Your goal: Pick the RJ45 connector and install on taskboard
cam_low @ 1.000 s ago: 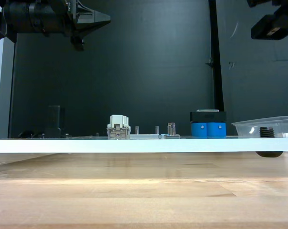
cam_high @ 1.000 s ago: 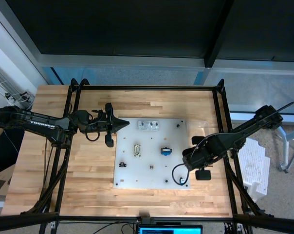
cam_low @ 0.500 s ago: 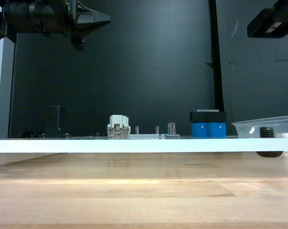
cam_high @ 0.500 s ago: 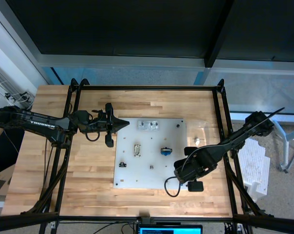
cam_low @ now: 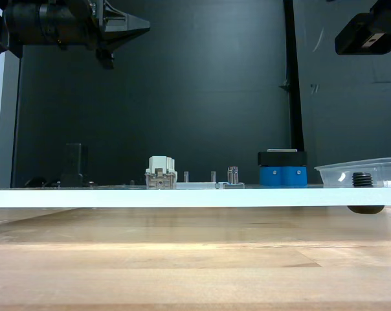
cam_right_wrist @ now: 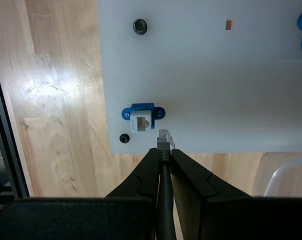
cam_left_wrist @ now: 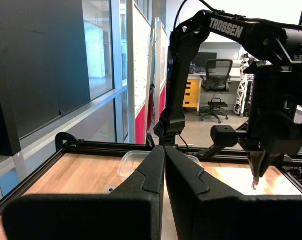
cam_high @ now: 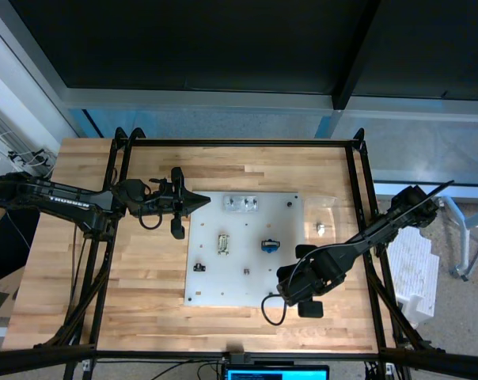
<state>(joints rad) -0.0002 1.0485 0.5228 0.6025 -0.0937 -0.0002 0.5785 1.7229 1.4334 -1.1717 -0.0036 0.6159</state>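
The RJ45 connector (cam_right_wrist: 164, 136), a tiny clear plug on a black cable, sticks out between the fingers of my right gripper (cam_right_wrist: 164, 150), which is shut on it. It hangs just beside a blue-framed white socket (cam_right_wrist: 142, 118) near an edge of the white taskboard (cam_right_wrist: 201, 90). From above, the right gripper (cam_high: 285, 291) sits over the near right corner of the taskboard (cam_high: 239, 285). My left gripper (cam_high: 199, 202) hovers shut and empty at the board's far left corner, with its closed tips (cam_left_wrist: 164, 150) aimed across at the right arm.
A clear plastic tray (cam_high: 322, 210) lies just right of the board. Silver fittings (cam_high: 240, 204), a grey connector block (cam_high: 222, 243) and a blue block (cam_high: 269, 245) stand on the board. The black frame rails (cam_high: 366, 237) run along both sides.
My right arm has swung toward the near edge and leftward, from beside the tray to over the board's near right corner, carrying the cable. The left arm has stayed still.
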